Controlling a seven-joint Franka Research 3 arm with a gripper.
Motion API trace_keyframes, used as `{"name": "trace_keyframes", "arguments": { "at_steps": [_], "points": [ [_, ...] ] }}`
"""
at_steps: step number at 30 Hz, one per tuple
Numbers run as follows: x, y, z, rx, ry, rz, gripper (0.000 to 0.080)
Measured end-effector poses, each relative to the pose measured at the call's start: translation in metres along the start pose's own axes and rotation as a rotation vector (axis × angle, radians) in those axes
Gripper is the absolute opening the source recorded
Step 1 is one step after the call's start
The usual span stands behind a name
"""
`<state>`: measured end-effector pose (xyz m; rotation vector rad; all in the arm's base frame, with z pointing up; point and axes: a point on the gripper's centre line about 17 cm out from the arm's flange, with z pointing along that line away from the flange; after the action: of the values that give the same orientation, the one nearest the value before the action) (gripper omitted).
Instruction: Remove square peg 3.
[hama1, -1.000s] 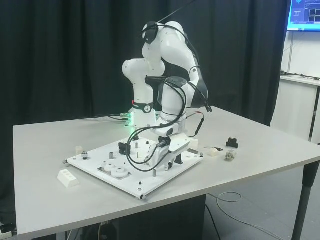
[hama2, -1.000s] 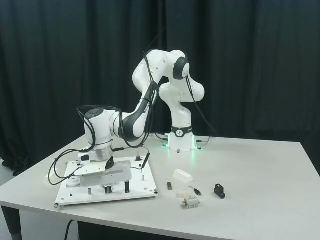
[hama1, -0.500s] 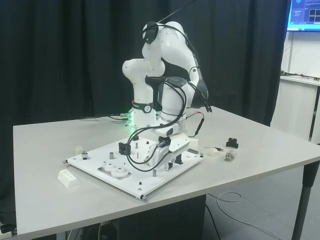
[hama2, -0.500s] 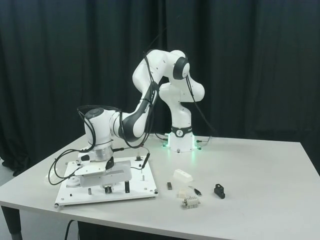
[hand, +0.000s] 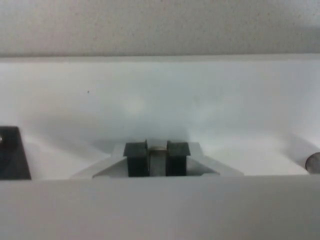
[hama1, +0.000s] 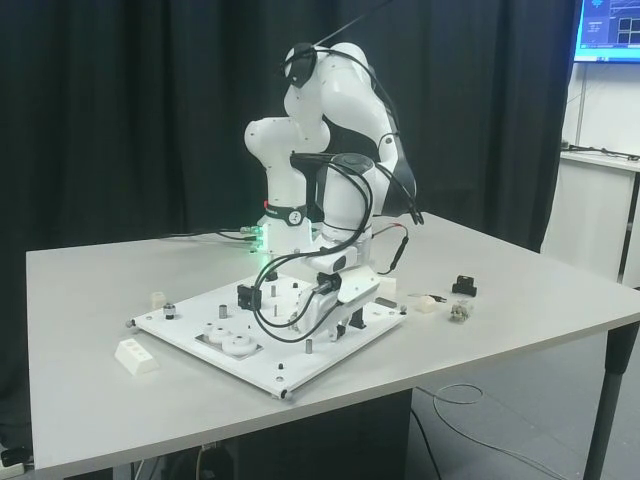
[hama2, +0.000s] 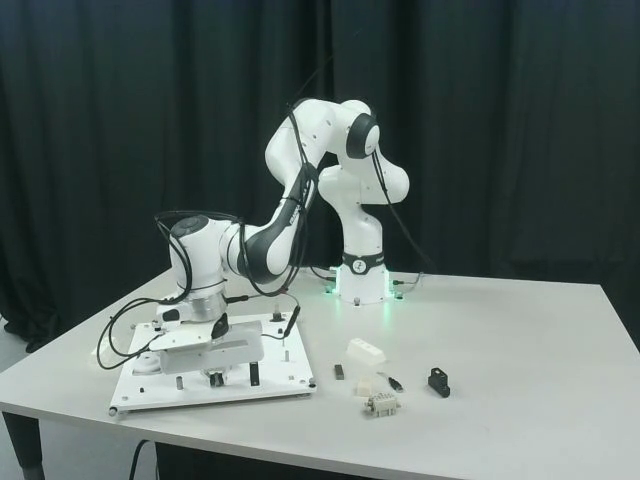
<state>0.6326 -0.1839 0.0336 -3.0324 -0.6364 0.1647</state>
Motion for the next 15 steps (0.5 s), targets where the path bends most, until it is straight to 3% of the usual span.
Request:
{"name": "trace_keyframes", "arguments": {
  "at_steps": [15],
  "points": [
    [0.0007, -0.0001, -0.0002, -0.026, 0.029, 0.002, 0.0078]
  ]
}}
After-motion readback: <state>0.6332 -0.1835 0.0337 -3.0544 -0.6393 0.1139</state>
